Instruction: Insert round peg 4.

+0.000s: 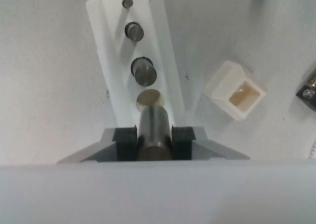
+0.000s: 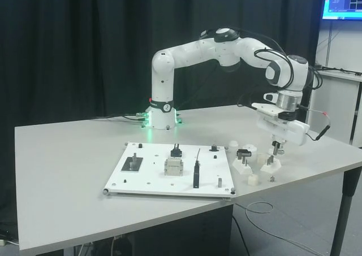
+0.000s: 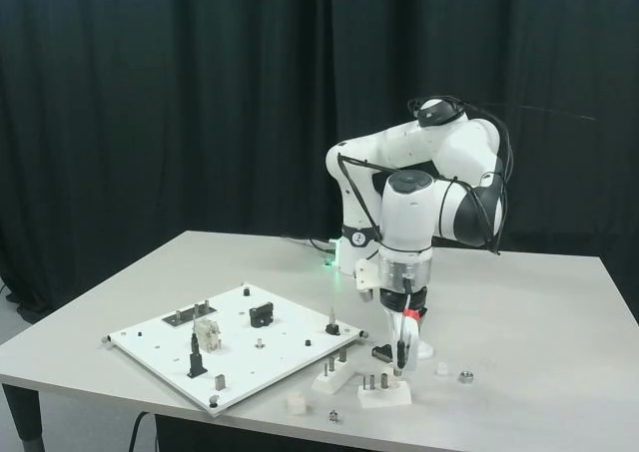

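Now: end effector (image 1: pixel 154 142) clamped on the peg (image 1: pixel 153 127), held upright just above the white block (image 1: pixel 118 51), beside its empty hole (image 1: pixel 149 100). Advice: centre the peg over that hole, keep it vertical, lower slowly; two pegs (image 1: pixel 143 71) already seated nearby.

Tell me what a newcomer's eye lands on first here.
The white arm bends over the grey table. Its hand grips a thick round peg above the white peg block. The block's nearest hole stands open; three smaller pegs sit beyond it.
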